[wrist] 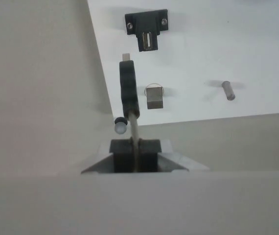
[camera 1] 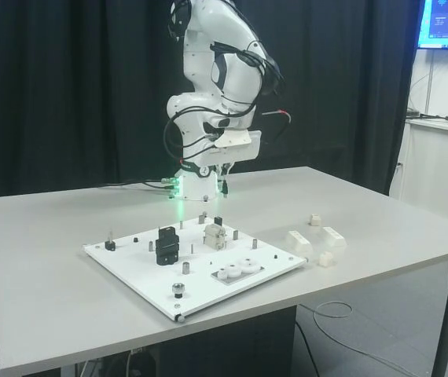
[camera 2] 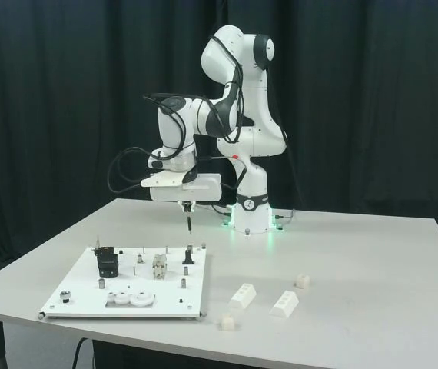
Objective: Place USB.
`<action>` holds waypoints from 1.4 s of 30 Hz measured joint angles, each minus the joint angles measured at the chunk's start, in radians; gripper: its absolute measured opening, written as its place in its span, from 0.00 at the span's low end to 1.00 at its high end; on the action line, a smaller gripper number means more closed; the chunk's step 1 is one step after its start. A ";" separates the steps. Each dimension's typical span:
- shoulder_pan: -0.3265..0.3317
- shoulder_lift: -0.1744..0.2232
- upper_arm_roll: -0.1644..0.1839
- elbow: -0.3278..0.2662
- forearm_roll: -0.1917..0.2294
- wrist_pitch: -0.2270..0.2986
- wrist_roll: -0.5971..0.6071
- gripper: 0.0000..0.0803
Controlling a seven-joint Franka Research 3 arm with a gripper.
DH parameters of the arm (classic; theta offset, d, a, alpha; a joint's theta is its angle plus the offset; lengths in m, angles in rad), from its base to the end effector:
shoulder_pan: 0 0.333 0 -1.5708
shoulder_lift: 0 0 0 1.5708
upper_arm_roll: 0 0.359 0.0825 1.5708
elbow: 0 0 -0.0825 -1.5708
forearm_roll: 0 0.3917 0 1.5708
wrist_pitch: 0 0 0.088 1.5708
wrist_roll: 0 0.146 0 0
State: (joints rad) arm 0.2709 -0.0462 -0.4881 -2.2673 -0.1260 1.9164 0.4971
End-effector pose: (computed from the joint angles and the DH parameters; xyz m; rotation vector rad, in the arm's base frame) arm 0.4544 -0.1144 0.3561 2.8224 -0.9498 -0.4406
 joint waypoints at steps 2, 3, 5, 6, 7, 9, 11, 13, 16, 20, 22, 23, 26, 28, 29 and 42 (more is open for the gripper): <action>0.000 -0.001 0.001 0.000 0.000 0.000 0.000 0.03; 0.000 -0.001 0.001 0.000 -0.001 0.000 0.000 0.03; 0.000 -0.002 0.001 0.000 -0.001 0.000 0.002 0.03; 0.000 -0.002 0.002 0.000 -0.001 0.000 0.003 0.03; 0.000 -0.002 0.002 0.001 -0.001 0.000 0.004 0.03; 0.000 -0.002 0.002 0.001 -0.001 0.000 0.008 0.03; 0.000 -0.002 0.003 0.001 -0.002 0.000 0.013 0.03; 0.000 -0.002 0.004 0.001 -0.002 0.000 0.014 0.03; 0.000 -0.002 0.006 0.002 -0.002 0.000 0.016 0.03; 0.000 -0.002 0.008 0.002 -0.003 0.000 0.023 0.03; 0.000 -0.002 0.011 0.003 -0.003 0.000 0.027 0.03; 0.001 -0.002 0.013 0.003 -0.003 0.000 0.029 0.03; 0.001 -0.002 0.022 0.004 -0.001 0.000 0.032 0.03; 0.003 -0.002 0.031 0.005 0.003 0.002 0.037 0.03; 0.004 -0.002 0.037 0.006 0.005 0.004 0.041 0.03; 0.058 0.010 0.120 0.006 0.087 0.084 0.126 0.03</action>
State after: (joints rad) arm 0.3288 -0.0359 -0.3685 -2.2611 -0.0391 2.0009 0.6230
